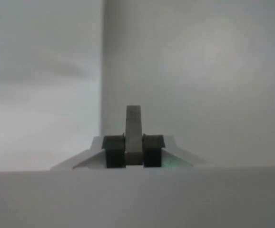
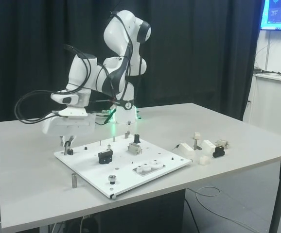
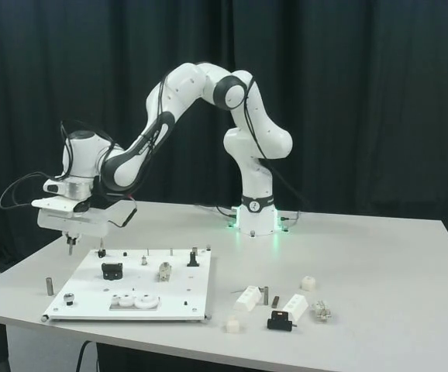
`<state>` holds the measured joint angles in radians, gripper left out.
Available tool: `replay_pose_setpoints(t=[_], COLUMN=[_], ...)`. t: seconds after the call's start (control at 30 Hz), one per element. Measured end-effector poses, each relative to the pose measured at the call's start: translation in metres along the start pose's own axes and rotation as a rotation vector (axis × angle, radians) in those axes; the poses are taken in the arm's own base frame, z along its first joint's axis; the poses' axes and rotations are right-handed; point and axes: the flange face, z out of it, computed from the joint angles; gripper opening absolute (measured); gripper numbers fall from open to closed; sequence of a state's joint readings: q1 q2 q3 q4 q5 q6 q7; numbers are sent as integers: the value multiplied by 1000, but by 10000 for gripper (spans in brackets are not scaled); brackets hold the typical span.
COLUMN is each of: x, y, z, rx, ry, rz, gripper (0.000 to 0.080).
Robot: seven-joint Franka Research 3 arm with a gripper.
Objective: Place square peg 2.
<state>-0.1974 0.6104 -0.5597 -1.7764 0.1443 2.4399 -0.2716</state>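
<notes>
My gripper (image 1: 133,152) is shut on a slim grey square peg (image 1: 133,124), which stands out from between the two black pads (image 1: 113,151). In the room views the gripper (image 2: 66,141) (image 3: 70,239) hangs low at the far left corner of the white board (image 2: 128,175) (image 3: 201,288). The peg (image 2: 66,144) (image 3: 70,247) points down, its tip a little above the surface. Close beside it, a small black part (image 2: 70,152) (image 3: 101,253) sits on the board's corner. I cannot make out the hole below the peg.
The board carries a black block (image 2: 104,156), a white gear piece (image 2: 148,168) and several small posts. A grey peg (image 2: 74,179) (image 3: 49,285) stands on the table beside the board. White and black parts (image 2: 201,145) (image 3: 278,304) lie to the board's right.
</notes>
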Motion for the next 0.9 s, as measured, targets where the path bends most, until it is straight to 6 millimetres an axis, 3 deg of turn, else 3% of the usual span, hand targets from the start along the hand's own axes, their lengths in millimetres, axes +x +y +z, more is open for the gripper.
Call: replay_pose_setpoints(t=[0.43, 0.9], x=[20, 30], y=[15, 18], z=[32, 55], rx=[38, 78], ry=[-40, -94], rz=[11, 0], gripper=[76, 76])
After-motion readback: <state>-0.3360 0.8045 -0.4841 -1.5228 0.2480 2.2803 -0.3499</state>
